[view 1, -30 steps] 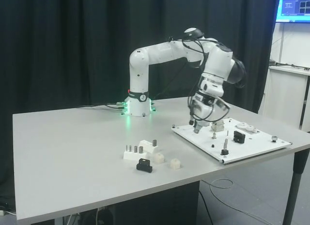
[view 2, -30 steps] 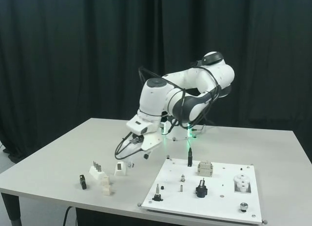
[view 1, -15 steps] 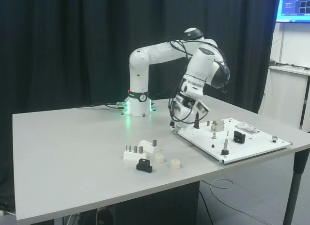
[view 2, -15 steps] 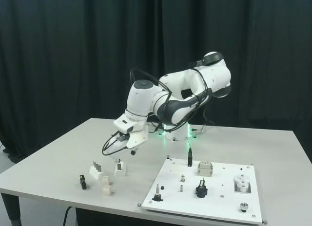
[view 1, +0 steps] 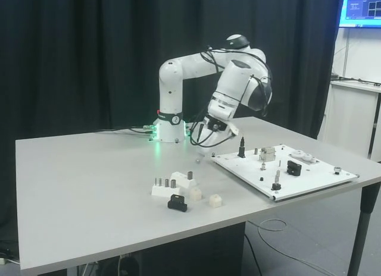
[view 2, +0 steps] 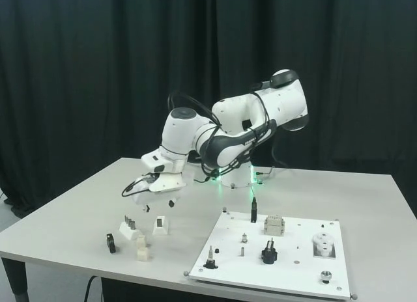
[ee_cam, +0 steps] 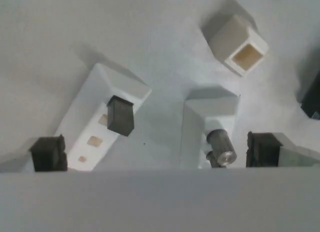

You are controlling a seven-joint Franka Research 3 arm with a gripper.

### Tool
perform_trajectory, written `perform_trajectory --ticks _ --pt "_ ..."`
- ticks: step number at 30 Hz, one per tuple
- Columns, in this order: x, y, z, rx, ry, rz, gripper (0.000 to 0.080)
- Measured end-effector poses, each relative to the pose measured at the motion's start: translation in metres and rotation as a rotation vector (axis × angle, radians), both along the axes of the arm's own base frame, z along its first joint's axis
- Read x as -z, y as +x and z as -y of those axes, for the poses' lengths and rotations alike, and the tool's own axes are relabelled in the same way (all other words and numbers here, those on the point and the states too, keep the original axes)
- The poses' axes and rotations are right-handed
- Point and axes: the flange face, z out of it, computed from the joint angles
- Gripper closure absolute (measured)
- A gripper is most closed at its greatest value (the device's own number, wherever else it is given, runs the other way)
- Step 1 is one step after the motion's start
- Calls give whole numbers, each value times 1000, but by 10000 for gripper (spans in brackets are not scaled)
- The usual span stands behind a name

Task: Pick square peg 4.

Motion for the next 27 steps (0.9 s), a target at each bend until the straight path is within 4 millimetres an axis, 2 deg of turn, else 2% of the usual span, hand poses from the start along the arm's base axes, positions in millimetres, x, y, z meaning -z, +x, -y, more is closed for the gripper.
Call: perform_trajectory --ticks 20,27 --pt "16 -35 46 321 131 149 3" --pt "23 -46 56 428 199 167 3"
